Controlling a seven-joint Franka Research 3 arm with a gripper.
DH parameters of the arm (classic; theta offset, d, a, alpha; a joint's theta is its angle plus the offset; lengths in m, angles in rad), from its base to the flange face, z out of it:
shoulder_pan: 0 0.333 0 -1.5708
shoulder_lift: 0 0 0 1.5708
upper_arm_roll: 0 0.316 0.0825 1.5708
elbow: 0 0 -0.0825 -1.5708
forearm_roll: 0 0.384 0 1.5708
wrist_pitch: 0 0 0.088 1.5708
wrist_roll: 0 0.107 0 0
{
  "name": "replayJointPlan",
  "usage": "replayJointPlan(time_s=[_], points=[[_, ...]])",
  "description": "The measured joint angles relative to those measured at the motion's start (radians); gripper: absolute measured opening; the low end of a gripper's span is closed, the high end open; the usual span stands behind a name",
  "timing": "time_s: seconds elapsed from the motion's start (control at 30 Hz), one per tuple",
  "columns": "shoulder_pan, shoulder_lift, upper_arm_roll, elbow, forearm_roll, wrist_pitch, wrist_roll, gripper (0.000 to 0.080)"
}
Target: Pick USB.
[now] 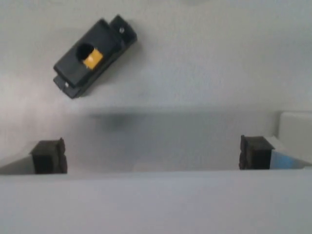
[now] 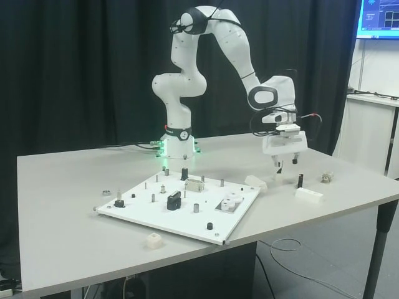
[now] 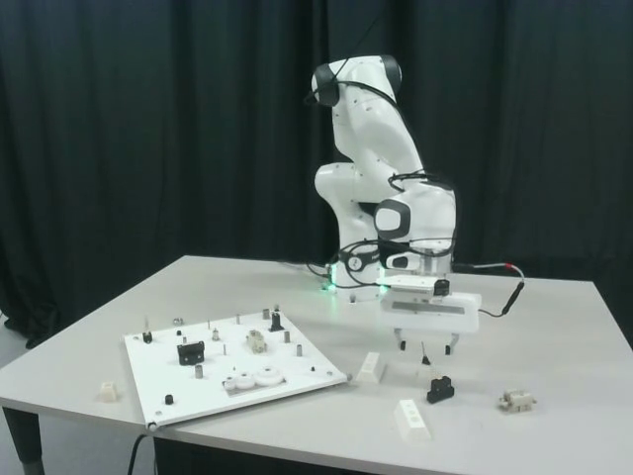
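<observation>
Black curtains hang behind the grey bench (image 2: 62, 187), where the white arm (image 2: 215, 37) reaches out from its base with green lights at its foot. Its hand (image 3: 424, 346) hovers above the bench surface with the fingers spread wide apart and nothing between them; in the wrist view both black fingertips (image 1: 48, 157) show with bare bench between.

The USB (image 1: 94, 57) lies on the bench just below the hand, apart from both fingers. It is a small black block with stepped ends, a round hollow in its top face and a small bright insert beside that hollow; it lies at a slant to the line of the fingers. In the second room view it sits at about 5 o'clock from the hand (image 3: 440, 387).

A white assembly board (image 3: 232, 371) with pegs and small parts lies well apart at the hand's 9 o'clock. A white block (image 3: 412, 418) lies near the USB, and a small connector (image 3: 516, 401) at its 3 o'clock.
</observation>
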Motion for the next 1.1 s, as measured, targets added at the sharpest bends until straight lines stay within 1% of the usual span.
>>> replayJointPlan(time_s=[0.17,0.2,0.63,0.87,0.97,1.1], points=[[-0.004,-0.010,0.000,0.006,0.000,-0.008,0.000,0.0763],[-0.005,-0.013,0.000,0.007,0.000,-0.011,0.000,0.0798],[-0.009,-0.035,0.000,0.013,0.008,-0.027,0.014,0.0800],[-0.009,-0.041,0.001,0.035,0.011,-0.049,0.040,0.0800],[-0.009,-0.045,0.003,0.049,0.027,-0.066,0.040,0.0800],[-0.009,-0.051,0.008,0.073,0.060,-0.109,0.039,0.0800]])
